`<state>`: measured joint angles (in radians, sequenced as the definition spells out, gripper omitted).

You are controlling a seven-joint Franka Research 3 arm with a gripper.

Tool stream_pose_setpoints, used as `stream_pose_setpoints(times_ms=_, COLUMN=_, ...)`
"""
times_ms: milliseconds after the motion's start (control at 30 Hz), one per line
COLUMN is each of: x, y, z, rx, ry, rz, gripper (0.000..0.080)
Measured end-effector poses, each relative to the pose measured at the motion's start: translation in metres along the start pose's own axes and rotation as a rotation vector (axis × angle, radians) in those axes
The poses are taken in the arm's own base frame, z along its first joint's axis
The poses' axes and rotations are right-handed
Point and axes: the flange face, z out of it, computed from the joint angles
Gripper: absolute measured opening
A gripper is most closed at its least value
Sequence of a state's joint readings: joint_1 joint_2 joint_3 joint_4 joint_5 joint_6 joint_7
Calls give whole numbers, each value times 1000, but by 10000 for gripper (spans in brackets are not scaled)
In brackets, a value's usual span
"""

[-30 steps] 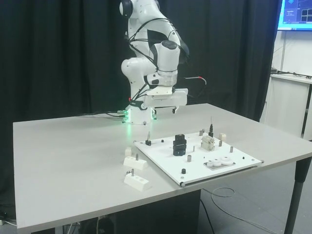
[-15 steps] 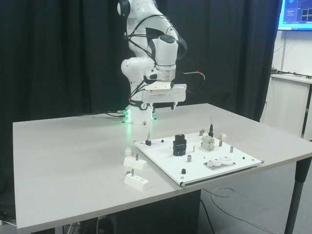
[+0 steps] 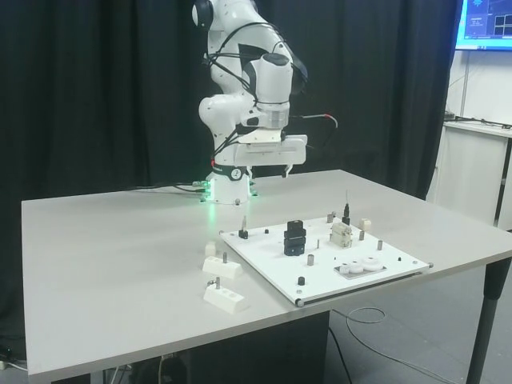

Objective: Pick round peg 1.

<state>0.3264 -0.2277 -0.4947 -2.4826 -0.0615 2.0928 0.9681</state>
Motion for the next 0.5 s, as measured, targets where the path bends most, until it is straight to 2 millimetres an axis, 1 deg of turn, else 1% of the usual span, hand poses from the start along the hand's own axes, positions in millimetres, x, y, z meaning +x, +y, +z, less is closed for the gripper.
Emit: stream_pose_setpoints(times_ms=500, x=6, y=-2, z=-16, rx=16, ry=40, rz=17, gripper=800)
